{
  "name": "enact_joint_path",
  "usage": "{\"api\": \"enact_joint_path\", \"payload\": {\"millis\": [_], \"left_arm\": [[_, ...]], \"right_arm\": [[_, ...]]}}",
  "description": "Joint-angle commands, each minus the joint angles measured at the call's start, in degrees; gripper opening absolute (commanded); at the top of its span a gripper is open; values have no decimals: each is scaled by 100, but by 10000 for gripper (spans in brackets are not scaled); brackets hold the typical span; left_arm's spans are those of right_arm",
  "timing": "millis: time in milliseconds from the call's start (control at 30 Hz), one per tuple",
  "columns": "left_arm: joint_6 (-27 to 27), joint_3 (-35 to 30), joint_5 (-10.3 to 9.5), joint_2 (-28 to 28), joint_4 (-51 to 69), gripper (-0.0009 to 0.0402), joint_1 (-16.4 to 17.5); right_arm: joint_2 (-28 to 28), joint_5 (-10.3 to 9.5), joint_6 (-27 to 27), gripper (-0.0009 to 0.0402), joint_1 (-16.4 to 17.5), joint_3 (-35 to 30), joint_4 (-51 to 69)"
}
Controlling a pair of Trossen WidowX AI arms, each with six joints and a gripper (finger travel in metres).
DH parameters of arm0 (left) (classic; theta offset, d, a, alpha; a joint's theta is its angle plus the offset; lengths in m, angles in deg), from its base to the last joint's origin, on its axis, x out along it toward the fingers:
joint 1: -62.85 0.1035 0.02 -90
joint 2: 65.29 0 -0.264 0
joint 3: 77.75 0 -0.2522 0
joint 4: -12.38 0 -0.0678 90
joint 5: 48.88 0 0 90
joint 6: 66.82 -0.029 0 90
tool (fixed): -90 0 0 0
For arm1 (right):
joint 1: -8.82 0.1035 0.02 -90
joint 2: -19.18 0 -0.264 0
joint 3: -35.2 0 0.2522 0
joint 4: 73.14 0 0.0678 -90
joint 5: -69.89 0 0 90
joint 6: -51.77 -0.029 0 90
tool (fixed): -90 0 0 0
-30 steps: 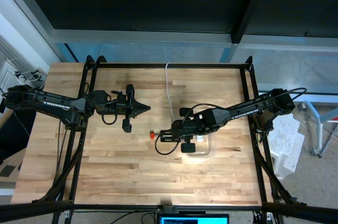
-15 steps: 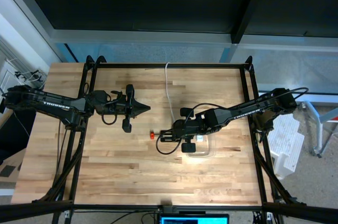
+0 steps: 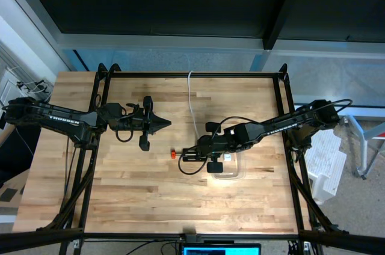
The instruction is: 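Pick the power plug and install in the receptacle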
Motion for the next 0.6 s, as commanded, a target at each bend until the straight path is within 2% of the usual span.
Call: {"api": "enact_joint_path", "payload": {"millis": [33,467,600], "left_arm": [[0,-2,2,2,0,0,2],[0,-2,2,2,0,0,2],[0,-2,2,2,0,0,2]], "right_arm": [[46,0,-9,0,-2,79,13],[31,-15,-46,1,-2,42,-13],[31,-15,-44,14,-2,-46,7]]}}
